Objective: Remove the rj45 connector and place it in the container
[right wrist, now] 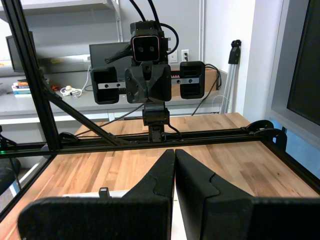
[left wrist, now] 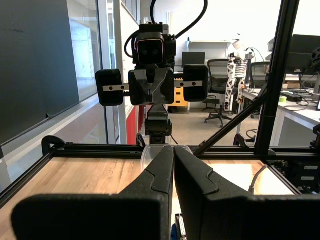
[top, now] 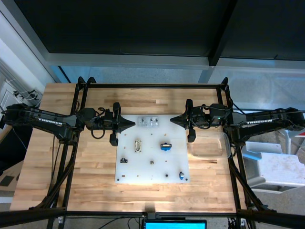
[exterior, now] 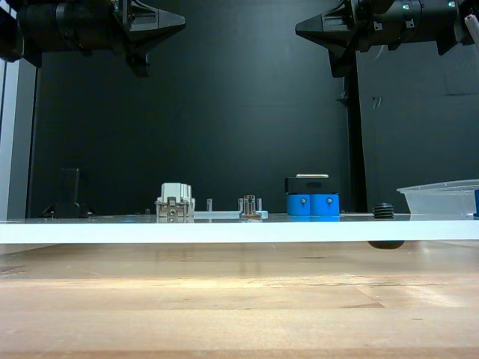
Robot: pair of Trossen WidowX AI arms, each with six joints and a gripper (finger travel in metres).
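1. A wooden table [top: 95, 191] of pale planks carries a white board [top: 143, 167] at its middle, and a black frame [top: 152, 86] runs round the table's edges.
2. The rj45 connector [top: 181, 175], a tiny dark plug with a touch of blue, sits on the board at its near right corner, with neither arm touching it.
3. The container [top: 207, 156], a clear tub, rests on the table just beside the board's right edge, towards the far half of that edge.
4. A blue-and-black block connector [top: 165, 146] stands near the board's centre, with a silver connector [top: 138, 145] to its left.
5. The left gripper [top: 133, 124] hangs high above the board's far left corner, pointing inward; its claw is pinched narrow, the two fingers [left wrist: 162, 170] pressed together and holding nothing.
6. The right gripper [top: 173, 119] hangs high above the board's far right corner, facing the left one; its claw is likewise pinched narrow, its fingers [right wrist: 162, 175] meeting with nothing between them.
7. In the low view both grippers sit well above the board, against a dark backdrop.
8. Beyond the table the wrist views show an office: an office chair [left wrist: 218, 75] and desks on one side, a grey shelf and white wall on the other.
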